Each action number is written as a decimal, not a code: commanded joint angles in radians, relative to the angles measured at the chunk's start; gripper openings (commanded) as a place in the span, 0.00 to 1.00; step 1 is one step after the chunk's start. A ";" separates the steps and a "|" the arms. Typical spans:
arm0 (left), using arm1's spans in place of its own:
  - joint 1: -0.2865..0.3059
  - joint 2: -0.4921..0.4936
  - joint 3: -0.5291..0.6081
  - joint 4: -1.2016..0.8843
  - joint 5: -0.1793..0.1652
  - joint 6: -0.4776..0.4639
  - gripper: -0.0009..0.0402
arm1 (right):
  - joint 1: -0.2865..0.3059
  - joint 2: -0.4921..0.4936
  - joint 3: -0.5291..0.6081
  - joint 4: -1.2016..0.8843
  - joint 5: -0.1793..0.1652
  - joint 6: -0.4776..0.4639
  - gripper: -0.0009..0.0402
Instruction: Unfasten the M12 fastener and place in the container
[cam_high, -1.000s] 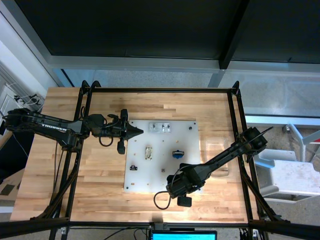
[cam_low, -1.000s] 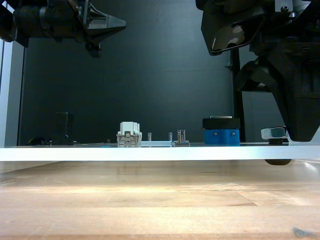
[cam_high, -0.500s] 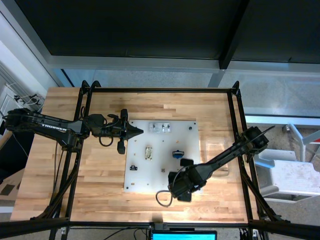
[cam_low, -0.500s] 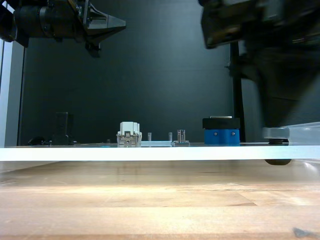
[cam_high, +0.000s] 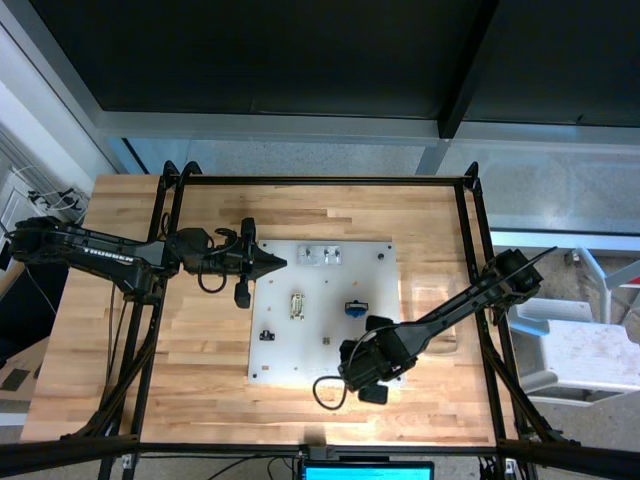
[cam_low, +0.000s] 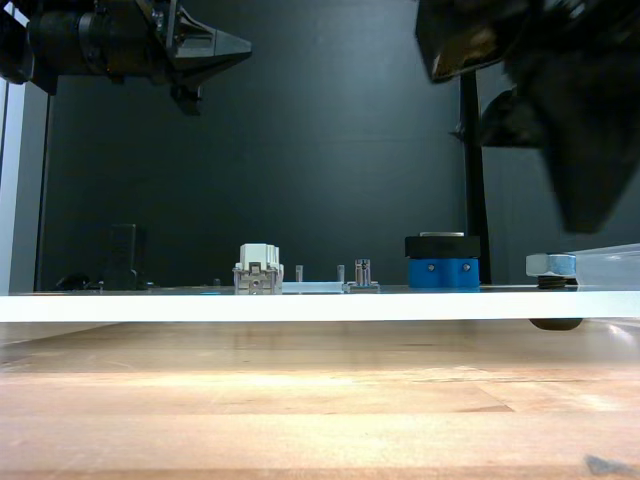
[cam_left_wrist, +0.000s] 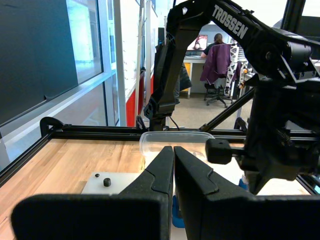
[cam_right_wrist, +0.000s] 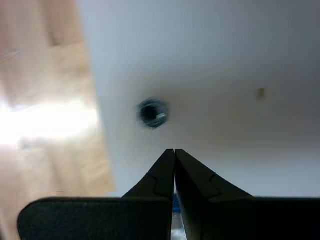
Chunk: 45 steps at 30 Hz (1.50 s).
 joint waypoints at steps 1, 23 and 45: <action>0.000 0.000 0.000 0.000 0.000 0.000 0.02 | 0.000 0.000 0.020 0.000 -0.003 0.084 0.02; 0.000 0.000 0.000 0.000 0.000 0.000 0.02 | -0.027 0.008 0.067 -0.005 -0.043 0.715 0.39; 0.000 0.000 0.000 0.000 0.000 0.000 0.02 | -0.041 0.082 0.048 0.059 -0.060 0.737 0.48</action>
